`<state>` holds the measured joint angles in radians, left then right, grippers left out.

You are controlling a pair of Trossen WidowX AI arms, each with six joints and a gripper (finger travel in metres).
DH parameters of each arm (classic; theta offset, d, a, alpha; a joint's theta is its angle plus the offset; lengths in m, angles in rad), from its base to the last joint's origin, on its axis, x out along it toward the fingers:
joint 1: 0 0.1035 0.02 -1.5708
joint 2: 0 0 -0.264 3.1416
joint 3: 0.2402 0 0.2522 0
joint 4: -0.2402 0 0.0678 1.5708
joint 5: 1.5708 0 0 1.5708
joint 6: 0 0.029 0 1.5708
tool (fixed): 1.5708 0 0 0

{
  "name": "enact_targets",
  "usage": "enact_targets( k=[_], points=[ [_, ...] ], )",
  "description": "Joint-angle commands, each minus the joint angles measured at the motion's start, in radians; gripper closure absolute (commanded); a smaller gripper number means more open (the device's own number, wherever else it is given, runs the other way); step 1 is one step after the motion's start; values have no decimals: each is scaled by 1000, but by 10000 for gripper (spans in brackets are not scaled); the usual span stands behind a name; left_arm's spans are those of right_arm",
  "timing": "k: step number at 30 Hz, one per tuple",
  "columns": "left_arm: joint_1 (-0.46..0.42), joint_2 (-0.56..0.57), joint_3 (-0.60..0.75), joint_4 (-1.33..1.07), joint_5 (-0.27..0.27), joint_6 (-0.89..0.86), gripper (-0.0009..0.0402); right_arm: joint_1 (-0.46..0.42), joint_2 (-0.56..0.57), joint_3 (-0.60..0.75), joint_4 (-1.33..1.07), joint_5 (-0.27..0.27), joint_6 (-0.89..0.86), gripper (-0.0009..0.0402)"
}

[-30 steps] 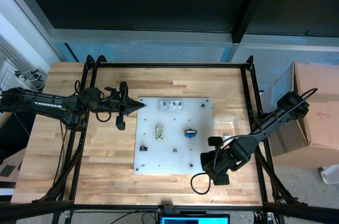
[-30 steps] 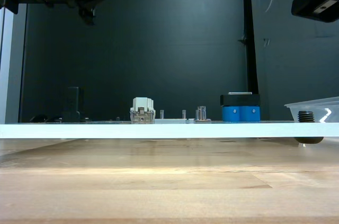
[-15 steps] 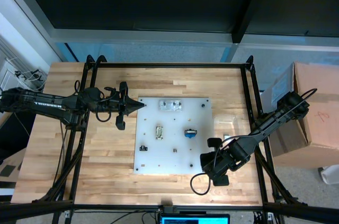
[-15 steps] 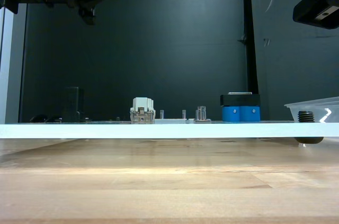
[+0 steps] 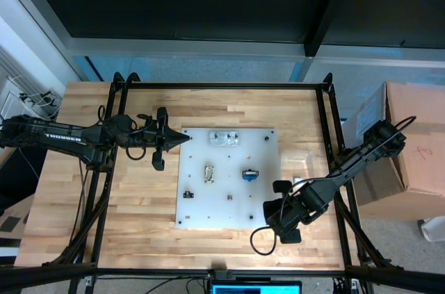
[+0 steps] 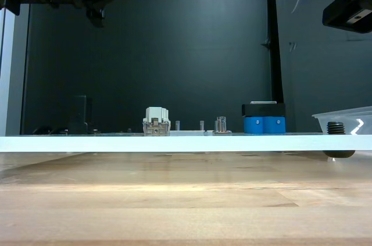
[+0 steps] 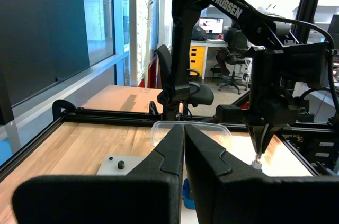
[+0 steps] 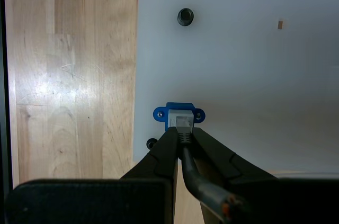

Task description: Pick the RJ45 connector and install on the taskboard

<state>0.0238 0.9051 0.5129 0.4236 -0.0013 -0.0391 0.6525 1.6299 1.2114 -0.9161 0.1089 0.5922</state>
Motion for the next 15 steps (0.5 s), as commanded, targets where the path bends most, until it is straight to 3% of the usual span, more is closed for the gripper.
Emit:
enact_targets(
  k=[1, 15],
  points=[
    [0, 0, 0, 0, 0, 0, 393, 0, 0, -18, 19, 2, 2, 393],
    [0, 0, 0, 0, 0, 0, 393, 0, -1, -96, 105, -5, 5, 393]
  ],
)
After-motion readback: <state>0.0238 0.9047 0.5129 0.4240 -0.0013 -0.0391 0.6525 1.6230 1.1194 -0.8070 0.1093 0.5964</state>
